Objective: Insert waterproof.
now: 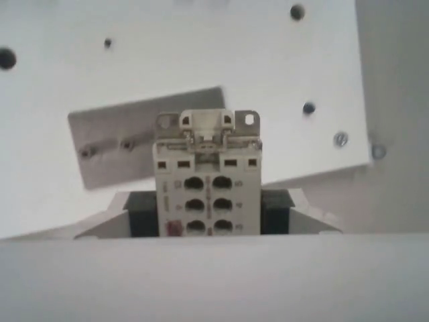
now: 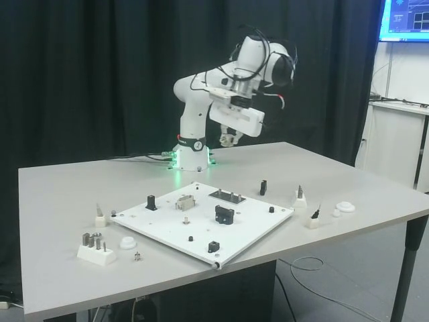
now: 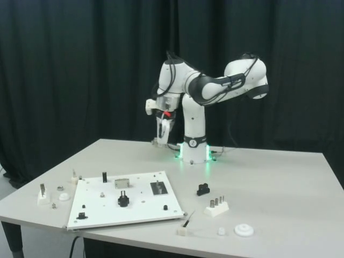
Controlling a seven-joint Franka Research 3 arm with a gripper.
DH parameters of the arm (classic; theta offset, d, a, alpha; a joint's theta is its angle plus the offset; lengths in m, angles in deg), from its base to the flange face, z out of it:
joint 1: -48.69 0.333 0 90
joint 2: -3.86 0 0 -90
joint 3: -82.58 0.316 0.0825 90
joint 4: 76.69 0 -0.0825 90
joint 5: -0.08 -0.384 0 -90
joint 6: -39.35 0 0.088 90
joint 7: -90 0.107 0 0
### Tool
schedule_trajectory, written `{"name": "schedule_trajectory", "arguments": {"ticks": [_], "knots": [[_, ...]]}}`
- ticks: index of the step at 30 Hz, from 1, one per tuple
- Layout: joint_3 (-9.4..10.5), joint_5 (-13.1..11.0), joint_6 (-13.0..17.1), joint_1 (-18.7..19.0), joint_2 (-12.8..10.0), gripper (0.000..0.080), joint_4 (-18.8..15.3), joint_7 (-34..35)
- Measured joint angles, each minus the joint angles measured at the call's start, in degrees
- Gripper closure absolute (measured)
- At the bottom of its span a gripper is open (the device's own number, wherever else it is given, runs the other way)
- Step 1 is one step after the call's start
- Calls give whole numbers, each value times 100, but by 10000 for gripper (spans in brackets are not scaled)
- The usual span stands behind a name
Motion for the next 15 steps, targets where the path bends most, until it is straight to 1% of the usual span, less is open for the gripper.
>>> {"name": "schedule_trajectory", "arguments": {"ticks": [4,9,15], "knots": [[-57,-9,117,-104,1,491,-104,-209],[-73,-42,244,-298,2,491,-171,-463],[-64,-163,327,-607,3,491,-185,-792]]}}
